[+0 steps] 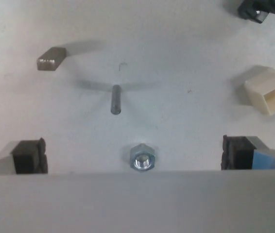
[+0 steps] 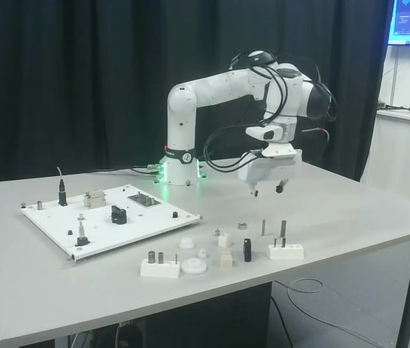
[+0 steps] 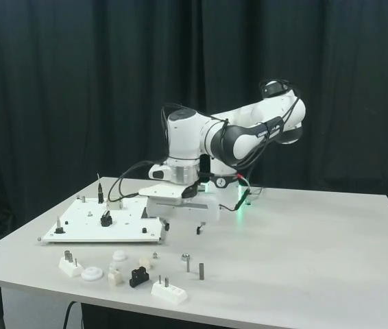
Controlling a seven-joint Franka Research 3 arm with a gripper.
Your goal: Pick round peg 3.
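The gripper (image 2: 265, 191) hung above the tabletop (image 2: 350, 210), well clear of the parts spread below it. Directly beneath it a slim upright peg (image 1: 116, 99) stood between the lines of its two fingers, with a hex nut (image 1: 143, 158) just beside the peg and nearer the camera. A small block (image 1: 51, 58) lay off to one side of the peg, a hollow square piece (image 1: 269, 90) to the other. The board (image 2: 107, 215) sat well apart from the gripper.

We see the table (image 2: 350, 210) from two distant room cameras at opposite corners, sharing the arm (image 3: 201, 140); our wrist camera looks straight down, close above the tabletop.
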